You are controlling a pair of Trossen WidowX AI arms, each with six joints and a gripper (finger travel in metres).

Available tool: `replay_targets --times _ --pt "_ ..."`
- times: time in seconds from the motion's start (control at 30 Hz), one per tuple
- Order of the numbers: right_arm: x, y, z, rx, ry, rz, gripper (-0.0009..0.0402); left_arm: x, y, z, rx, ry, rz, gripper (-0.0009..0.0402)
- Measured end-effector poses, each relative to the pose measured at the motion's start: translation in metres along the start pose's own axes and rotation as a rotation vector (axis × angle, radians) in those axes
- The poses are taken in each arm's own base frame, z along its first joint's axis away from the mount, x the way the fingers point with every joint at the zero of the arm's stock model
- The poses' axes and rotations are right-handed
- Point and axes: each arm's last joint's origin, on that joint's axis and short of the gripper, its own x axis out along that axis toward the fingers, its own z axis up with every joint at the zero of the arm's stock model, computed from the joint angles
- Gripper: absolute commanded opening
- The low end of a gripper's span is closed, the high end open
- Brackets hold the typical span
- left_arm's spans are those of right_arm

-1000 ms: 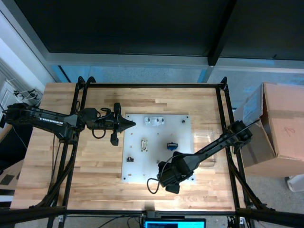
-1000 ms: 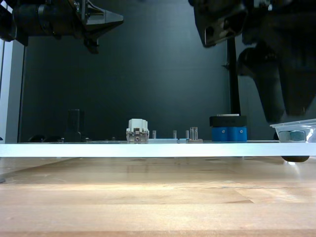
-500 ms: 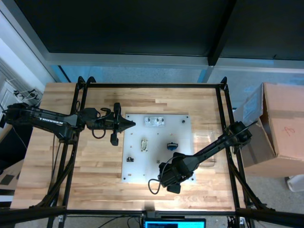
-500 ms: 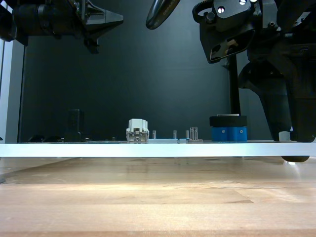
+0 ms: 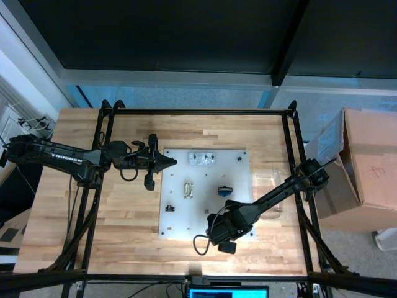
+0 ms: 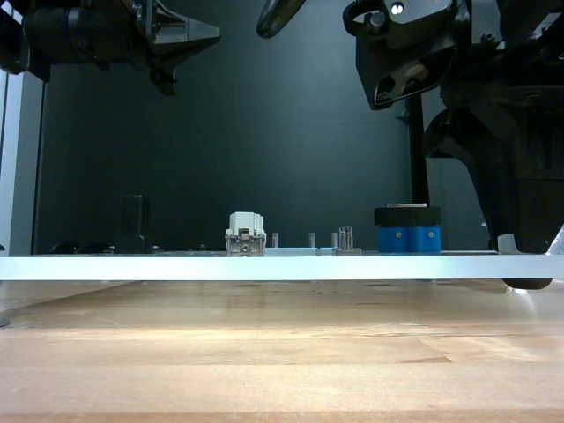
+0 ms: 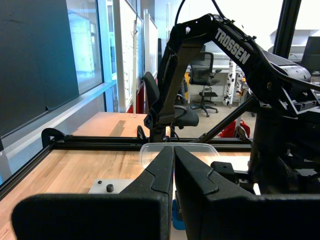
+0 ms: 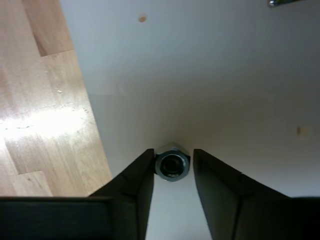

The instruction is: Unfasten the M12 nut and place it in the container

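The wooden worktop (image 5: pixel 124 211) fills most of what I can see, with a black frame round it and a cardboard box (image 5: pixel 366 167) off to its right. The white board (image 5: pixel 186 217) lies in the middle of it. The left arm (image 5: pixel 56 155) stretches in from its side and hangs high, well above the board's left edge. The right arm (image 5: pixel 279 194) slants down across the board's near right corner and points almost straight down.

A clear container (image 7: pixel 179 148) sits on the worktop beside the board's right edge, and I cannot make out anything inside it. The left hand (image 7: pixel 173 165) is shut, fingers pressed flat together with nothing between them. The right hand (image 8: pixel 172 152) is down at the board surface near its wooden edge, its two fingers (image 8: pixel 137 180) closed in on either side of the nut. A blue block (image 6: pixel 408 238) with a black cap stands mid-board, a small grey connector (image 6: pixel 245 236) further left.

The M12 nut (image 8: pixel 172 165) stands upright on the white board, gripped between the right fingertips, its centre dark. Whether it is on its stud I cannot tell, as the hand hides it from the side
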Motion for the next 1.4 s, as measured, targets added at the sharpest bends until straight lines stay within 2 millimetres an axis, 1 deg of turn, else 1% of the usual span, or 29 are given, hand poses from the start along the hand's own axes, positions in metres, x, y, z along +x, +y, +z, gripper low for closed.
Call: replay_targets --times 0.2,0.3,0.37,0.43,0.57,0.77,0.9,1.1,1.27,1.4 --pt "-0.0004 0.0001 -0.0001 -0.026 0.000 0.001 0.0022 0.0000 0.0000 0.0000 0.000 0.000 0.000 0.0000" --pt "-0.0005 0.0004 -0.0004 -0.059 -0.001 0.001 0.0006 0.0000 0.0000 0.0001 0.000 0.000 0.000 0.0000" --pt "-0.0005 0.0004 -0.0004 -0.113 -0.001 0.001 -0.0001 0.0000 0.0000 0.0001 0.000 0.000 0.000 0.0000" --pt "-0.0006 0.0006 -0.0006 -0.214 0.000 0.002 0.0001 0.0000 0.0000 0.0000 0.000 0.000 0.000 0.0000" --pt "-0.0008 0.0007 -0.0008 -0.493 0.000 0.003 0.0004 0.0000 0.0000 0.0001 0.000 0.000 0.000 0.0000" --pt "-0.0009 0.0010 -0.0010 -0.857 -0.001 0.005 0.0004 0.0000 0.0000 0.0000 0.000 0.000 0.000 0.0000" --pt "-0.0009 0.0010 -0.0010 -1.034 -0.001 0.005 0.0004 0.0000 0.0000 0.0001 0.000 0.000 0.000 0.0000" --pt "-0.0011 0.0010 -0.0010 -1.236 -0.002 0.006 0.0004 0.0000 0.0000 0.0001 0.000 0.000 0.000 0.0000" --pt "-0.0012 0.0010 -0.0010 -1.522 -0.002 0.005 0.0004 0.0000 0.0000 0.0001 0.000 0.000 0.000 0.0000" --pt "-0.0012 0.0009 -0.0010 -1.717 -0.003 0.005 0.0004 0.0000 0.0000 0.0001 0.000 0.000 0.000 0.0000"
